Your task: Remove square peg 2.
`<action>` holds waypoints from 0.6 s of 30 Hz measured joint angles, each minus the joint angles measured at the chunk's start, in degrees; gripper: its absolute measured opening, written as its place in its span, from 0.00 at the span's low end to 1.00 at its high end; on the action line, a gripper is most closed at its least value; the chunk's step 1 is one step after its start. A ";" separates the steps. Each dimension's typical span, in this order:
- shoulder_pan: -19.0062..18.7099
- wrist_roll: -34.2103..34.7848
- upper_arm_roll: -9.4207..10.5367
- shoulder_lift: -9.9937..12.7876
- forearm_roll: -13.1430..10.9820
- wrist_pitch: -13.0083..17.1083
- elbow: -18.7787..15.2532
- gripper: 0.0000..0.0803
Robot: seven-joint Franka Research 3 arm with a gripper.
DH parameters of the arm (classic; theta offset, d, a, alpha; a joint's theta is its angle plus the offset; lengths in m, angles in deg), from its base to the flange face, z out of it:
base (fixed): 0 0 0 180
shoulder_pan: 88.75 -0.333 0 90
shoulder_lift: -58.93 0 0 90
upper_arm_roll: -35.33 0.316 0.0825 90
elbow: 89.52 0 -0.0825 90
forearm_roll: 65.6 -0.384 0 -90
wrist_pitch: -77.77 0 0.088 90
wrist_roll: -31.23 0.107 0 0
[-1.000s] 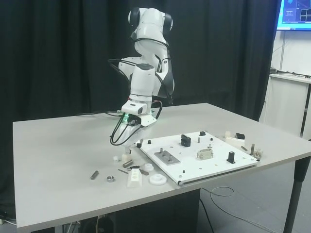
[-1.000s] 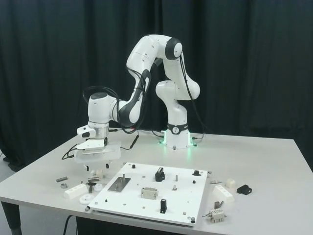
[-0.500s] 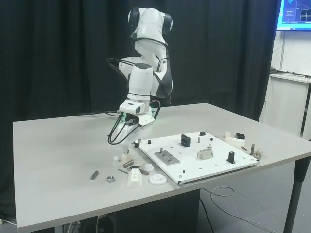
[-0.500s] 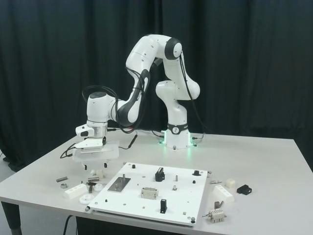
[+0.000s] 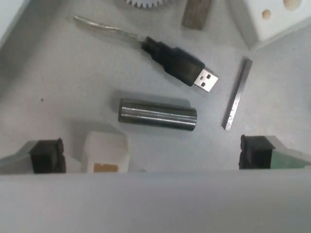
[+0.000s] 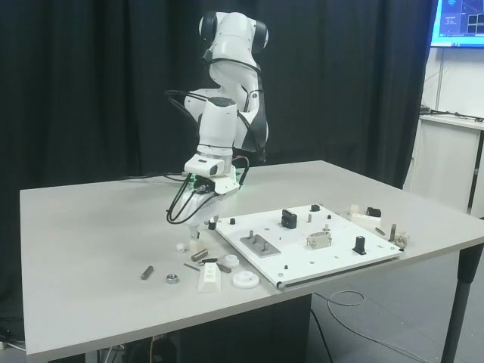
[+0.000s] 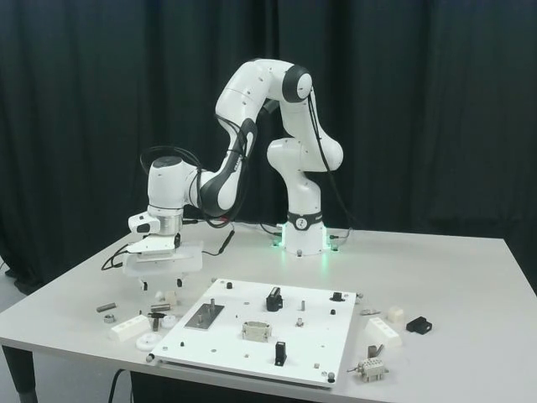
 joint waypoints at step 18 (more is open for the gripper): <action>-0.11 -0.40 0.19 0.00 -0.19 0.00 0.88 1.00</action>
